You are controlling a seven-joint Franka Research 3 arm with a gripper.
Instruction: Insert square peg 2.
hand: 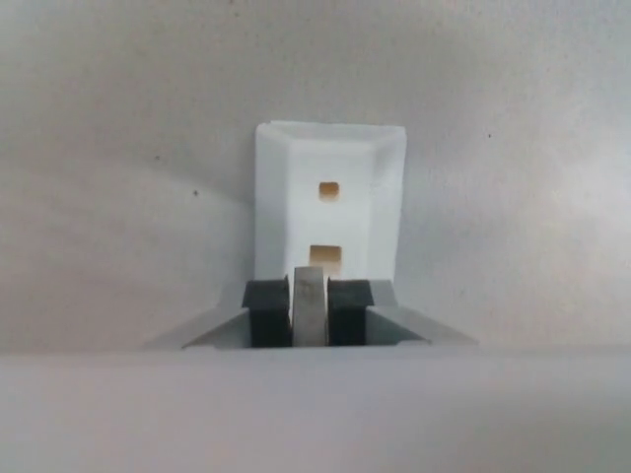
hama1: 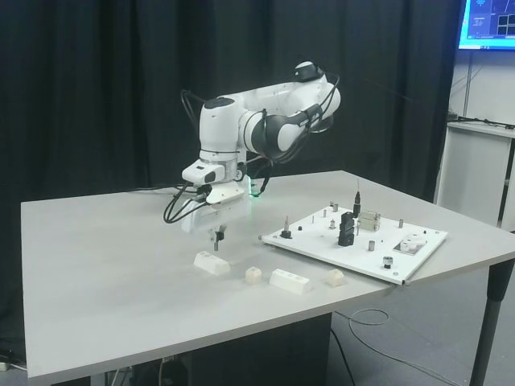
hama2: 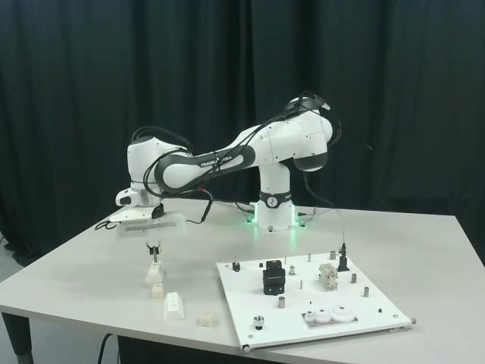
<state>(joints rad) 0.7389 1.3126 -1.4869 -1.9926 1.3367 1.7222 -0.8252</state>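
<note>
I see my claw (hand: 310,313) clamped on the grey square peg (hand: 309,301), hanging just above the white socket block (hand: 330,202) at centre frame in the wrist view, on the grey worktop (hama1: 105,265)

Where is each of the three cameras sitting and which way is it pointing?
Wrist view: on the arm's wrist, looking down past the black fingers at the grey peg they hold and a white block with two square holes.
First room view: off one table corner, facing the arm and white board.
Second room view: across the table, facing the arm's base.
Both room views share arm, board and blocks.
</note>
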